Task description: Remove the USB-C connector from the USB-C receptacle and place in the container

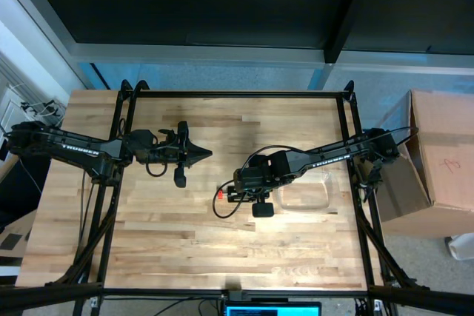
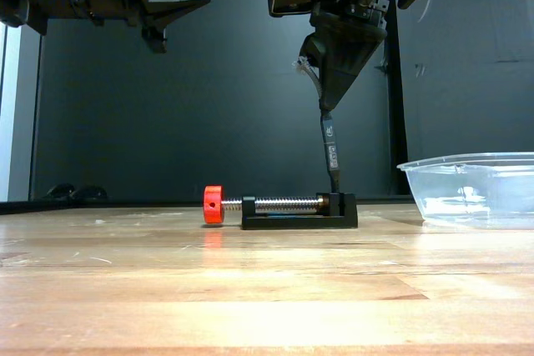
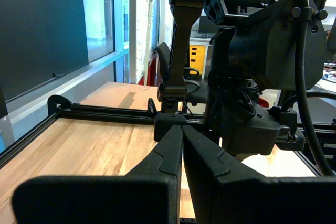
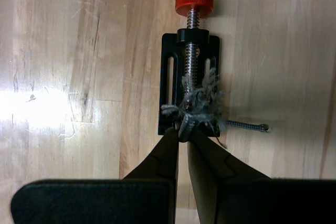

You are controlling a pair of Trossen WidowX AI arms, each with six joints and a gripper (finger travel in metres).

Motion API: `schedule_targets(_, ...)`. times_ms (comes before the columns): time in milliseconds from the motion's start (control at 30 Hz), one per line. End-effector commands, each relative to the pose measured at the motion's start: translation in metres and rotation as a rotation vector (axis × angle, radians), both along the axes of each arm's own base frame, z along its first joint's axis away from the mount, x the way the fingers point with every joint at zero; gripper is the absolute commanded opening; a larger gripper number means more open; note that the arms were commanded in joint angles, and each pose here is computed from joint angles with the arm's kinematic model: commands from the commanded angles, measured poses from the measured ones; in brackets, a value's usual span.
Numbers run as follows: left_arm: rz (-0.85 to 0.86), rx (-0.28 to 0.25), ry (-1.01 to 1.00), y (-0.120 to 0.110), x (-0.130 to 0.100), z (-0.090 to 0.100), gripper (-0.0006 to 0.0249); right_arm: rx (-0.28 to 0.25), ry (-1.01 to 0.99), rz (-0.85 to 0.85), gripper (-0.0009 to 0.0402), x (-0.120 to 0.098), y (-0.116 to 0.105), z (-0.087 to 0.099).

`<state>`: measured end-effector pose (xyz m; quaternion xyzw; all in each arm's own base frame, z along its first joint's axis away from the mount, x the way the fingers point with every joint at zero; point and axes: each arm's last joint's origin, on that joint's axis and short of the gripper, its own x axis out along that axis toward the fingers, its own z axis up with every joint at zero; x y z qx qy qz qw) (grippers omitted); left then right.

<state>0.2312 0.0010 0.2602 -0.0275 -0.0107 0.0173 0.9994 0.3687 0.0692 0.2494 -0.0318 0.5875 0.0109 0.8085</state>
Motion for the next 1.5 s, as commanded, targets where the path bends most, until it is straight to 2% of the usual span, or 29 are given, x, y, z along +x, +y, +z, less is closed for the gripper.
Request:
schedule_targets(33, 0.0, 0.0, -0.001, 0.0001, 0.0, 0.0001, 0.0, -0.001, 0.008, -0.001, 0.0, -0.0001, 0.0, -0.0019)
schedule_targets(1500, 0.0, 0.0, -0.001, 0.0, 0.0, 0.0001, 0.0, -0.007, 0.045, 0.008, 0.0, -0.0078, 0.0039, 0.0016)
